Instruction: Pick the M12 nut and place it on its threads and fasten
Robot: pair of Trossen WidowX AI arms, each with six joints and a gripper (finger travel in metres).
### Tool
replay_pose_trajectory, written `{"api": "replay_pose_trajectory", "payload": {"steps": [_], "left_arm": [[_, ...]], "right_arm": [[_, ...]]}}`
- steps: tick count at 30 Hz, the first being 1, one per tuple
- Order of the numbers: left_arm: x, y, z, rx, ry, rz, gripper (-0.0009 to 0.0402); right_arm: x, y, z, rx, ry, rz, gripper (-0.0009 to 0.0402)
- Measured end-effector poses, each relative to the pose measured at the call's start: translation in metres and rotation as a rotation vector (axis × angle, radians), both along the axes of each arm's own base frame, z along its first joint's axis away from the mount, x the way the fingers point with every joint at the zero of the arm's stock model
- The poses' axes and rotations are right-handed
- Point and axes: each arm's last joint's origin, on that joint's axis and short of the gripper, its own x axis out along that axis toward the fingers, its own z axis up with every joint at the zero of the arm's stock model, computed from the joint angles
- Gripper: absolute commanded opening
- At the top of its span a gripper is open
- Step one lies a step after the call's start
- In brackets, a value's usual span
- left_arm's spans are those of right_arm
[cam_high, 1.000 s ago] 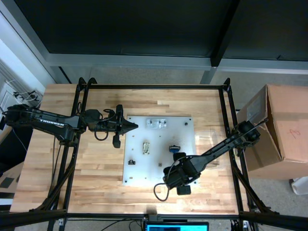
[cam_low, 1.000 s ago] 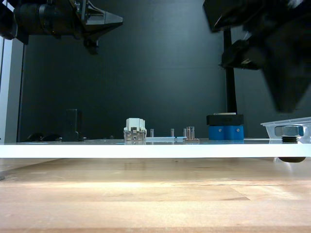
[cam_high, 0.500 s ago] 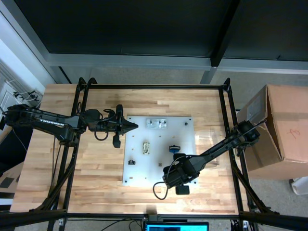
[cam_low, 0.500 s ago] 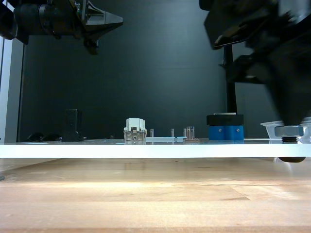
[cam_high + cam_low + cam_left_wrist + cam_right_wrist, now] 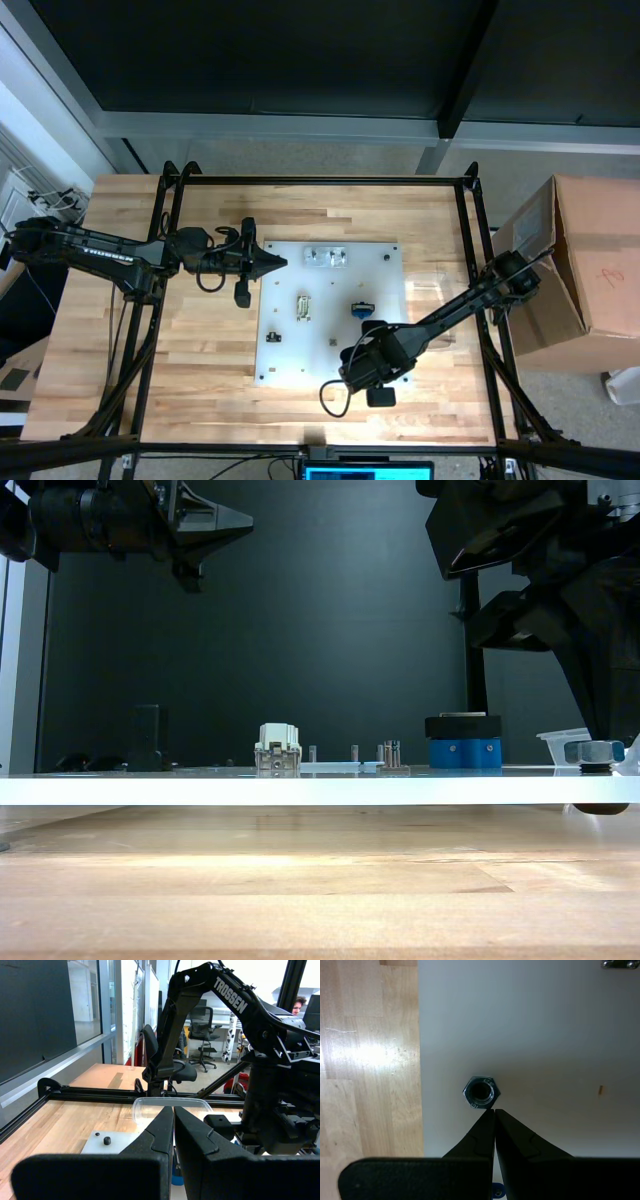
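High view first: the wooden table carries the white board. The left gripper hovers above the board's far left edge, and the left wrist view shows its fingers clenched on nothing.

Over at the board's near right hangs the right gripper, pointing straight down. Its fingers are pressed together with nothing between them, and the tips are just beside one corner of the M12 nut. Whether they touch it, we cannot tell.

Low view now: the nut sits level on its stud with black ribs showing beneath it. We judge it is started but not run fully down.

To fasten well, we would keep the closed tips low against a flat of the nut and sweep round the stud's axis. The push should stay light, so the nut turns rather than tilts.

Containers: the clear tray lies just off the board's right edge, and we see nothing in it. The nut only seems to sit inside it from the low view.
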Motion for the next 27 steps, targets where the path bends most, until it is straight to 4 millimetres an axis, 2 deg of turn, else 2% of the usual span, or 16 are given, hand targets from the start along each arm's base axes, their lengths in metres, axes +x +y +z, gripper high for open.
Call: {"api": "replay_pose_trajectory", "payload": {"steps": [6, 11, 13, 23, 27], "left_arm": [[0.0, 0.0, 0.0, 0.0, 0.0, 0.0, 0.0], [0.0, 0.0, 0.0, 0.0, 0.0, 0.0, 0.0], [0.0, 0.0, 0.0, 0.0, 0.0, 0.0, 0.0], [0.0, 0.0, 0.0002, 0.0, -0.001, 0.0, 0.0], [0.0, 0.0, 0.0, 0.0, 0.0, 0.0, 0.0]], "right_arm": [[0.0, 0.0021, 0.0001, 0.016, -0.004, -0.017, 0.0], [-0.0009, 0.0087, 0.0013, 0.19, 0.068, 0.027, 0.0], [-0.0023, 0.0097, 0.0013, 0.209, 0.088, 0.04, 0.0], [-0.0021, 0.0028, 0.0011, -0.006, -0.001, 0.002, 0.0], [-0.0015, 0.0023, 0.0011, -0.034, -0.022, -0.007, 0.0]]}}
